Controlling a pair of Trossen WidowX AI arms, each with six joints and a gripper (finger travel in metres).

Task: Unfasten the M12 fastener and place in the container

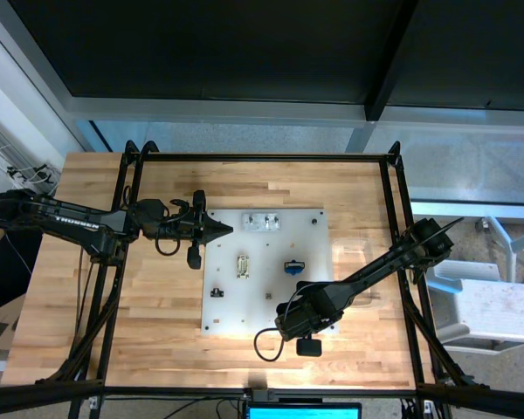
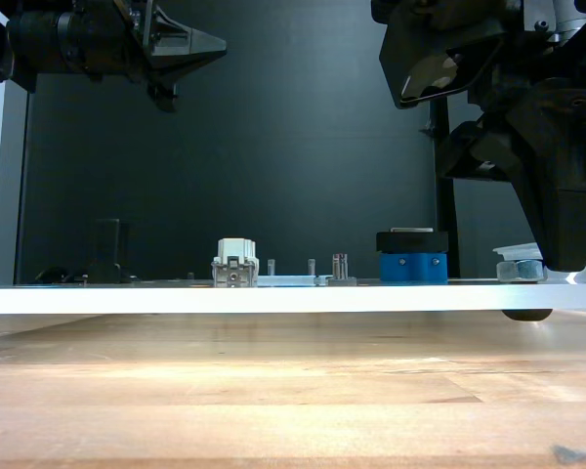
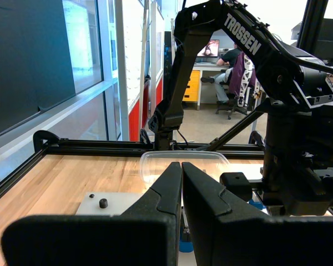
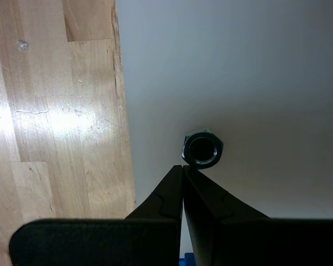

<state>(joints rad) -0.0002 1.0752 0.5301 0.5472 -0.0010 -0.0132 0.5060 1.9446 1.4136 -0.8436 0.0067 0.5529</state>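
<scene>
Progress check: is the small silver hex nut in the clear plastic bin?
Out: silver nut sits on white board by the shut right gripper. Left gripper hovers shut at board's left edge.

white board on wooden table | blue block mid-board | white connector left of it

This is looking like a robotics lab. A wooden table is carrying a black frame and a white board. The left gripper is hovering at the board's far left and the right gripper is pointing down at its near right. Beyond, a person is sitting at a monitor beside tall windows.
</scene>
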